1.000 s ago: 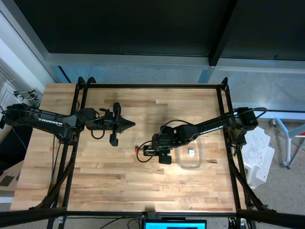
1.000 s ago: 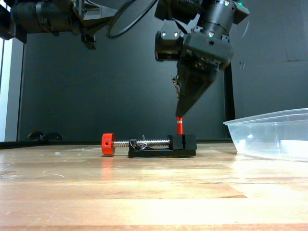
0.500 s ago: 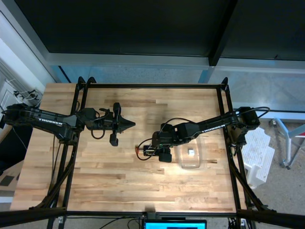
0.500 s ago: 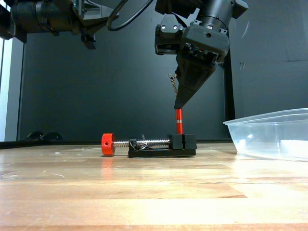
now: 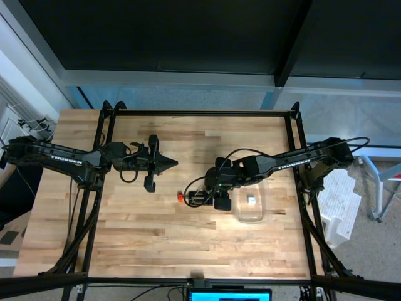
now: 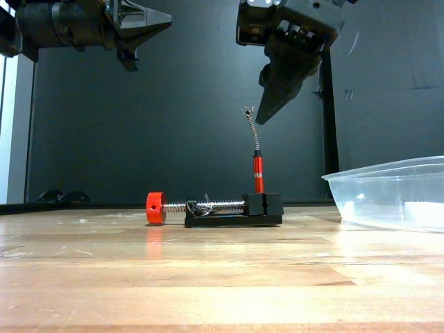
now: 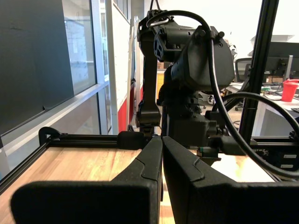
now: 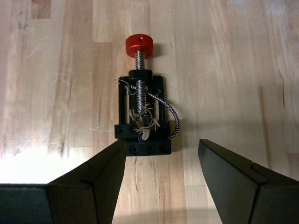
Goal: Pick the RCA connector and install on taskboard
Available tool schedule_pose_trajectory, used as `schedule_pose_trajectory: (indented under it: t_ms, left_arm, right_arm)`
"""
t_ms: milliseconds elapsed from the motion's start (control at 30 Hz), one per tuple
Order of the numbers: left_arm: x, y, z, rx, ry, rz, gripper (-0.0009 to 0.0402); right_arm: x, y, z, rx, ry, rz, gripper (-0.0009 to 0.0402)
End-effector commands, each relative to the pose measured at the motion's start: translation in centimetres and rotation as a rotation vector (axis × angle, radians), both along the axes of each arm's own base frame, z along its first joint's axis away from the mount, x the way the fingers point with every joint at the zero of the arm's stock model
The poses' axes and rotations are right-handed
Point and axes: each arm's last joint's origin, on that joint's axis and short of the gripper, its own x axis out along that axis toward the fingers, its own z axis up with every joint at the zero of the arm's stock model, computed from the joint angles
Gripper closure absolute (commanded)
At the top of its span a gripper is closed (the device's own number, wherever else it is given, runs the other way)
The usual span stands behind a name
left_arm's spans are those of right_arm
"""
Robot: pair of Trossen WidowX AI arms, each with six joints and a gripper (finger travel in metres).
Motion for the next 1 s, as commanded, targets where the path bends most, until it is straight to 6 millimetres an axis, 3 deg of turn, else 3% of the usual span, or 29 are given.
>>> schedule_pose_trajectory:
  t_ms: [33, 367, 500, 700, 1000]
  left_arm:
    - [0.0, 0.0, 0.0, 0.000, 0.000, 0.000, 0.0393]
    - [0.0, 0.0, 0.0, 0.000, 0.000, 0.000, 0.0393]
    - [0.0, 0.0, 0.0, 0.000, 0.000, 0.000, 0.0393]
    - [0.0, 0.0, 0.0, 0.000, 0.000, 0.000, 0.0393]
    - [0.0, 0.0, 0.0, 0.000, 0.000, 0.000, 0.0393]
  right_arm:
    - [-0.7, -0.1, 0.9, -0.011, -0.009, 0.021, 0.0178]
    - [-3.6, -1.2, 5.2, -0.040, -0.139, 0.070, 0.0179]
    - [-5.0, -1.7, 6.8, -0.033, -0.260, 0.061, 0.0199]
    - [-6.9, -2.2, 8.5, -0.014, -0.556, 0.047, 0.0262]
    - [-8.2, -3.1, 6.9, 0.007, -0.836, 0.006, 0.0395]
